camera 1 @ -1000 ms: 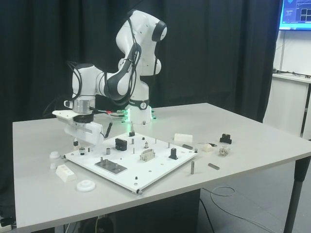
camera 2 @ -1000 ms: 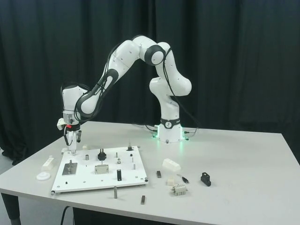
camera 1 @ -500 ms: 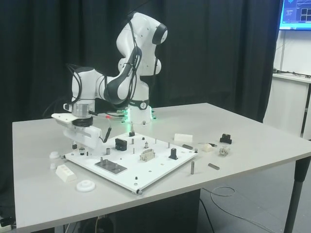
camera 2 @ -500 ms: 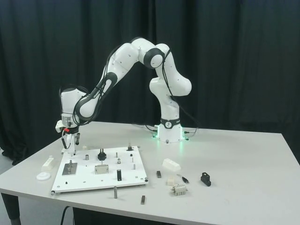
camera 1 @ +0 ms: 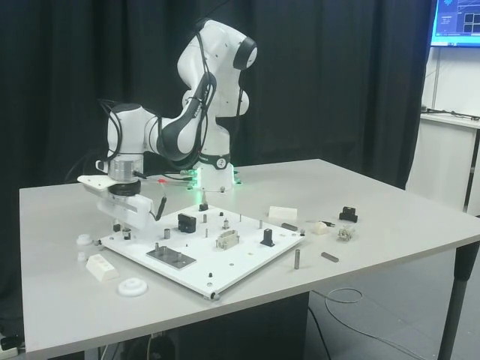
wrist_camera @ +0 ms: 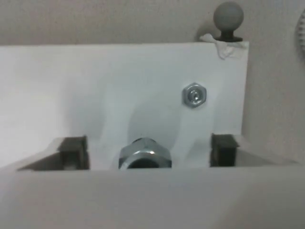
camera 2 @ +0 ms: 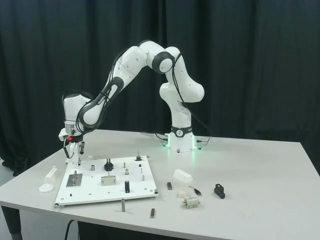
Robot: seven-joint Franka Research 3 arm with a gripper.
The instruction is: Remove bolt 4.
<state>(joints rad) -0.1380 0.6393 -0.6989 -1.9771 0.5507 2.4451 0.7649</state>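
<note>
Bolt 4 (wrist_camera: pixel 145 155) sits right between the fingertips (wrist_camera: pixel 74 152) of the gripper (wrist_camera: pixel 145 157), its grey hex head caught in the gap, jaws spread to either side and not touching it. Gripper low over the corner of the white board (wrist_camera: pixel 95 86), arm (camera 1: pixel 180 127) stretched out from its base. Just beyond the fingers, a smaller hex nut (wrist_camera: pixel 194 95), and past the board's corner a grey ball-topped peg (wrist_camera: pixel 228 19).

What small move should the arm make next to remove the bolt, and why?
Probably lower the claw straight down over the bolt. In the wrist view its hex head sits midway between the two black fingertips, which stand apart on either side without touching it, above the white board, so only descent, then closing, seems left.
</note>
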